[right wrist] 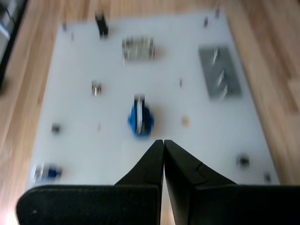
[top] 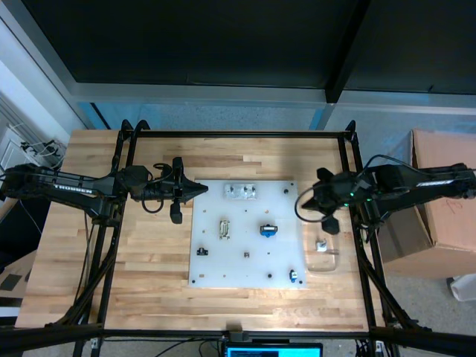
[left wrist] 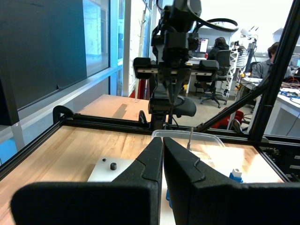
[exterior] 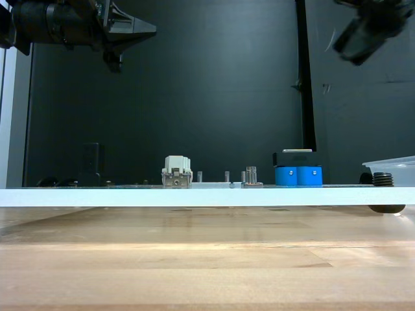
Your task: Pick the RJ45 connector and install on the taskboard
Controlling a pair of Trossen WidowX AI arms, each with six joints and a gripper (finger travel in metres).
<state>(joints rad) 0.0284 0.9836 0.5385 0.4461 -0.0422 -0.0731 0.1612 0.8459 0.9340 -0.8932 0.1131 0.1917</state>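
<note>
- While the left pincer [top: 202, 190] and the right pincer [top: 303, 201] are hovering high above the table [top: 149, 282], the RJ45 connector [top: 321, 245] is lying free in a clear tray [top: 332, 264], clear of any seat.
- The tray is sitting on the table just beside the right edge of the white board [top: 223, 264].
- The left pincer is hanging over the board's left edge and pointing across it; its fingers [left wrist: 150, 163] are pressing together with nothing between them.
- The right pincer is hanging over the board's right edge, near the tray's far end, and facing down on the board; its fingers [right wrist: 150, 165] are meeting at the tips and gripping nothing.
- On the board a blue part [top: 268, 230] is standing near the middle, and a pale block [top: 223, 229] is standing to its left.
</note>
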